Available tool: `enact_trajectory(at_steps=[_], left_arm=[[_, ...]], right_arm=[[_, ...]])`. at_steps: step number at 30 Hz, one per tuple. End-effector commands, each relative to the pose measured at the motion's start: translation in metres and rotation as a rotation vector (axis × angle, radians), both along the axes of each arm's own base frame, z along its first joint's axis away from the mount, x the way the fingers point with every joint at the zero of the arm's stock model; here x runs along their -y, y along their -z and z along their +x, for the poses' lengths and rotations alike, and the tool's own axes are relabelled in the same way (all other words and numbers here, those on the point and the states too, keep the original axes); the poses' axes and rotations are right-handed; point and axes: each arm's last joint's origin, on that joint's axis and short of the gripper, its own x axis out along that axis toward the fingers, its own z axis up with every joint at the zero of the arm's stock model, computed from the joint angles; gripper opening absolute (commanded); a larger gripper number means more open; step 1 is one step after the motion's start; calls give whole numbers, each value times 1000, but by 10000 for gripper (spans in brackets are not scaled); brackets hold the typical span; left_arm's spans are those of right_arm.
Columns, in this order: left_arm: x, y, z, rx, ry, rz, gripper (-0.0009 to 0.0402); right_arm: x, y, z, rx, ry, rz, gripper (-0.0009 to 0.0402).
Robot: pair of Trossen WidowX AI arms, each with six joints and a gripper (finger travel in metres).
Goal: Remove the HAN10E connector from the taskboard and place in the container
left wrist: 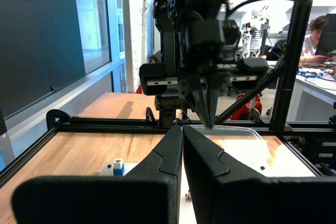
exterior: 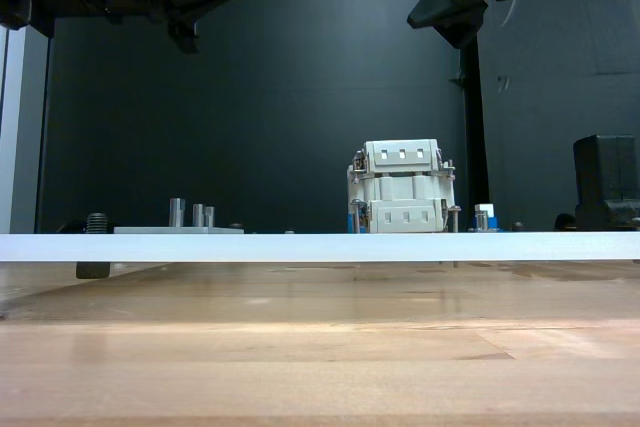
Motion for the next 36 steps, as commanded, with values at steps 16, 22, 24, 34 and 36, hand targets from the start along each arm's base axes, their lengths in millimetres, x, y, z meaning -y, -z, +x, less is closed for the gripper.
enact_trajectory(at_steps=[16, 22, 24, 34, 36], left_arm=[[0, 0, 0, 0, 0, 0, 0], [0, 0, 0, 0, 0, 0, 0], [0, 0, 0, 0, 0, 0, 0], [0, 0, 0, 0, 0, 0, 0], [0, 0, 0, 0, 0, 0, 0]], right_arm=[[-33, -10, 69, -417, 8, 10, 0], [-44, -10, 87, -501, 14, 0, 1], [-47, -9, 92, -527, 7, 4, 5], [-59, 9, 115, -598, 9, 3, 103], [-63, 15, 118, -615, 8, -2, 139]])
